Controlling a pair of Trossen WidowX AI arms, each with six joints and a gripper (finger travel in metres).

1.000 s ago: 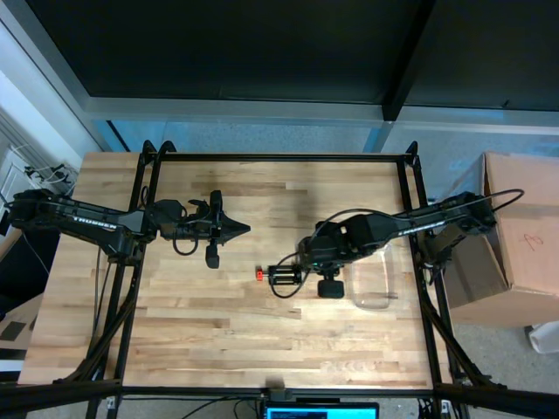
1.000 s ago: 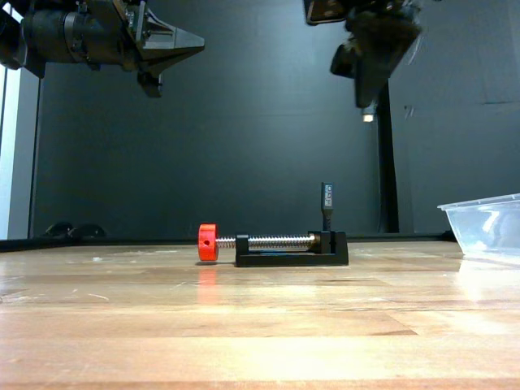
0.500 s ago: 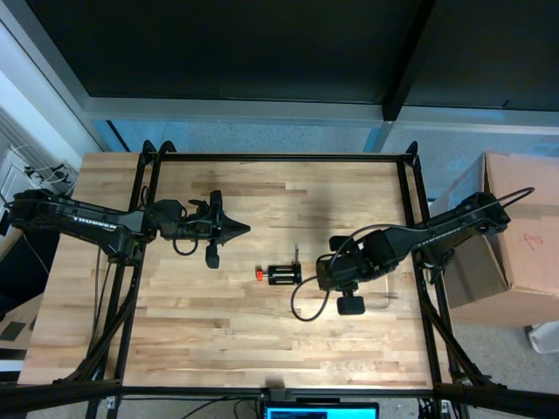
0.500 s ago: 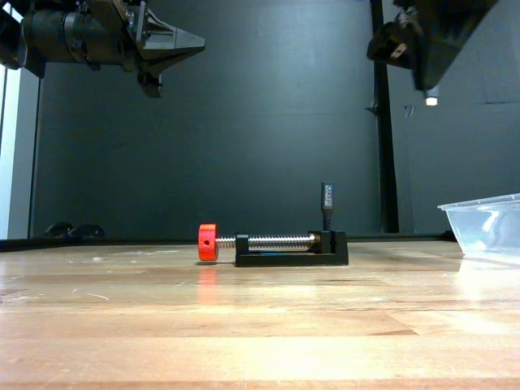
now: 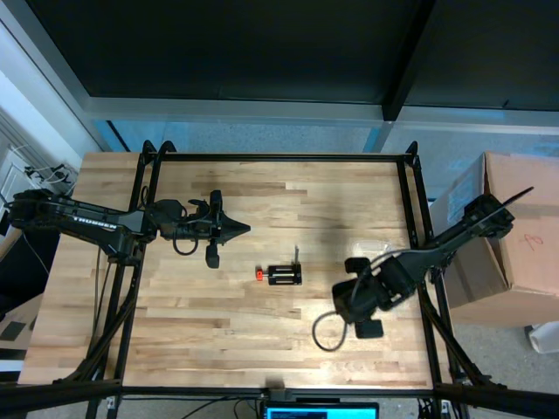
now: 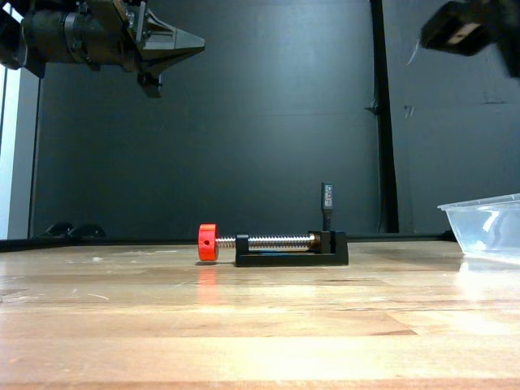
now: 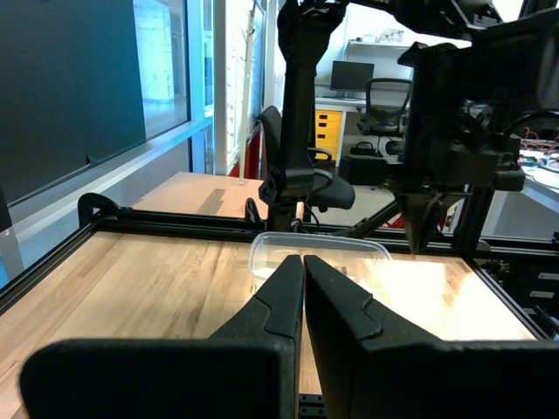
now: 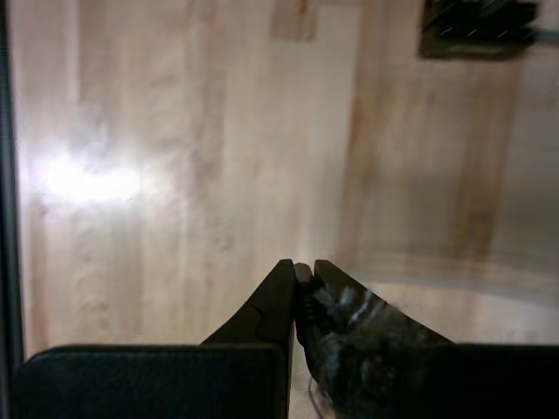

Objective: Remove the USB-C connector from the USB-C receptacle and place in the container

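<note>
Jaws of right gripper (image 8: 300,264) clamp USB-C connector (image 8: 304,286) near container (image 6: 483,219); left gripper (image 7: 303,259) aloft.

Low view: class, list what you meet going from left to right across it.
left gripper, high up → red knob → clamp screw → USB-C receptacle, upright → black post → container. The right gripper, high over the container's span, holds the USB-C connector.

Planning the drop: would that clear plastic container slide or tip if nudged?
Probably slides: the clear thin plastic container looks light on the smooth wooden table. Tipping seems unlikely; it is low and wide. Right pincer, gripping the black USB-C connector, hangs nearby; left pincer hovers far left.
</note>
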